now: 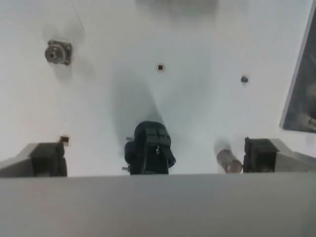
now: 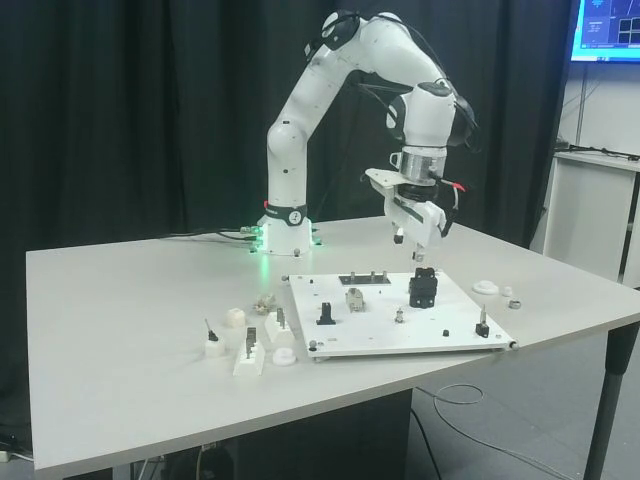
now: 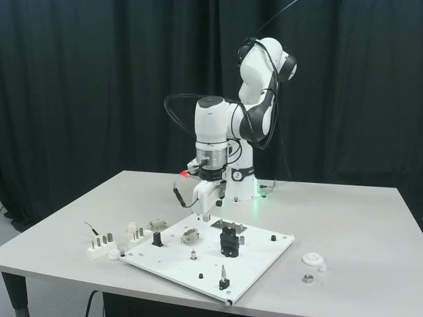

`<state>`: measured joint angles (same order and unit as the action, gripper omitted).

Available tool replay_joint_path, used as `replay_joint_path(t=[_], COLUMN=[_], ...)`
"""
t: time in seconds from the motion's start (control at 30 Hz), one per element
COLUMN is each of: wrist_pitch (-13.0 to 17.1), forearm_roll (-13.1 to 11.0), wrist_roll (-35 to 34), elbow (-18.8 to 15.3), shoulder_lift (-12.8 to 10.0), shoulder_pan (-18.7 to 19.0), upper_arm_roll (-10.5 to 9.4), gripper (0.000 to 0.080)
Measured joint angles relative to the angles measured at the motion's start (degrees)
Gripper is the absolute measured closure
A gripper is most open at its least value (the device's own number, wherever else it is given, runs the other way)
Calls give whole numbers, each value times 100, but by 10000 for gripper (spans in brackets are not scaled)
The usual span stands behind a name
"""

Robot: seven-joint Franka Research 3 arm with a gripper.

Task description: Pick large gear.

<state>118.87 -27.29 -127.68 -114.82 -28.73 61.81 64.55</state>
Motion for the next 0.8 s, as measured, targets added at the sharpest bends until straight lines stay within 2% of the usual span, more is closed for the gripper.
replay_joint_path(t=[0.53, 0.8], wrist_pitch=[-341, -468], forearm_roll=[617, 897], wrist_roll=[-2, 290], elbow=[261, 356], shoulder_lift=[-8, -8], shoulder_pan=[-12, 11], upper_arm_roll=[64, 65], gripper=[3, 3])
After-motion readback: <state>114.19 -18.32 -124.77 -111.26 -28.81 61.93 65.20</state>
